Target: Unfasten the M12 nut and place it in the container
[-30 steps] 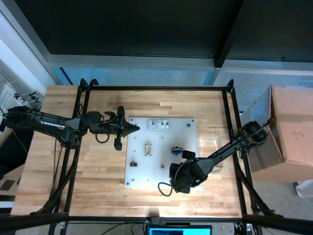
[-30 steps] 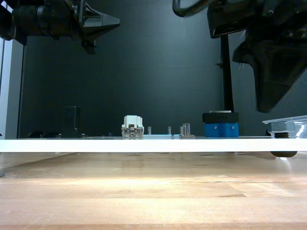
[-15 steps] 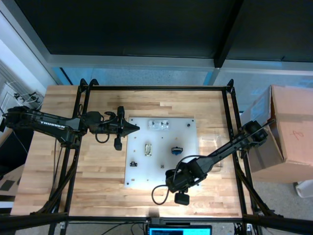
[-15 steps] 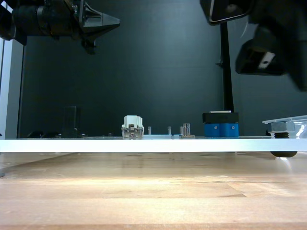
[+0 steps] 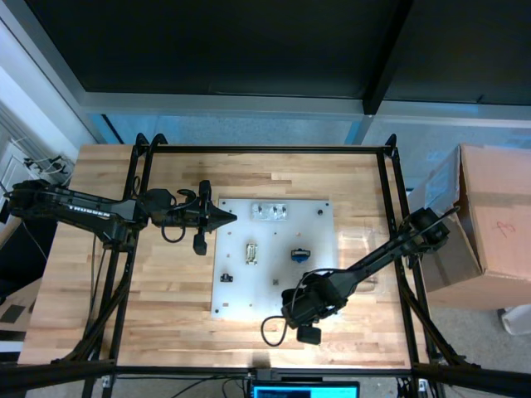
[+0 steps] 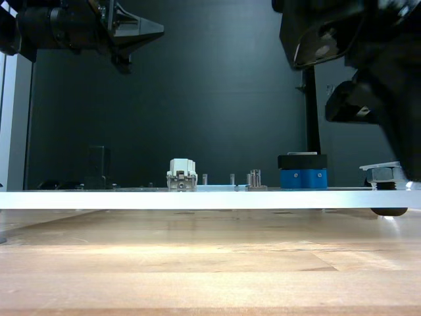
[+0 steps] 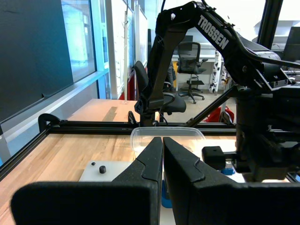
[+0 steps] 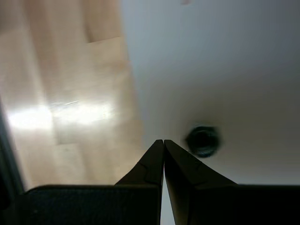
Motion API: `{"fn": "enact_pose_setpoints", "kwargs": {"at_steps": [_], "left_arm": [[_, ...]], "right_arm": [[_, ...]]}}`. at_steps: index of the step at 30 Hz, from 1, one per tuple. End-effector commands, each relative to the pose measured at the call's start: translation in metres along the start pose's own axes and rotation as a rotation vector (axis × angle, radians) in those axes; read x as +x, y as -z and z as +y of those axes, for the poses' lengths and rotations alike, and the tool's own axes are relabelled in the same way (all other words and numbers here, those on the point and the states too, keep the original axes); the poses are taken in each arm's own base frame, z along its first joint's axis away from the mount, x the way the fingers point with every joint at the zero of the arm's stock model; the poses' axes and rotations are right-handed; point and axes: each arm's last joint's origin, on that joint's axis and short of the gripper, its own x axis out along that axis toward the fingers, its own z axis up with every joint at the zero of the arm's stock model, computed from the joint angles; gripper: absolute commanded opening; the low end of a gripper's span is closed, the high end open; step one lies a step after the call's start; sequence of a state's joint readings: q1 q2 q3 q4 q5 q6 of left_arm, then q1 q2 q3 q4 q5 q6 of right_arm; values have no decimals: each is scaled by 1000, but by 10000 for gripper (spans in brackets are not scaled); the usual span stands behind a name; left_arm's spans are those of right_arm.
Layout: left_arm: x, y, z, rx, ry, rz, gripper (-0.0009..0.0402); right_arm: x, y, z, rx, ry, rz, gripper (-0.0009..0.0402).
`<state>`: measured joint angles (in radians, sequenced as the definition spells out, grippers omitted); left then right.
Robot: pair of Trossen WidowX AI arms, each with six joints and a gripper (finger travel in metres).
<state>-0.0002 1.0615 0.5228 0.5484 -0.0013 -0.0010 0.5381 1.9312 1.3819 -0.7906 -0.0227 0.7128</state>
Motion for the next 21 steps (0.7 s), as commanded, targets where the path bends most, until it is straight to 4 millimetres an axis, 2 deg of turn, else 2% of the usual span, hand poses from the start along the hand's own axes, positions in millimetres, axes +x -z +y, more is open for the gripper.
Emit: {"fn": "enact_pose_setpoints", "kwargs": {"at_steps": [1,13,18,21], "left_arm": [[0,0,0,0,0,2,0],[0,0,0,0,0,2,0],[0,0,0,0,0,1,0],[0,0,0,0,0,3,0]], "right_arm": [[-1,1,-2,5,28,-3,0],[-4,1,-3,2,58,-22,0],[-17,9,-18,69,325,-74,0],[-24,10,-19,84,348,-92,0]]}}
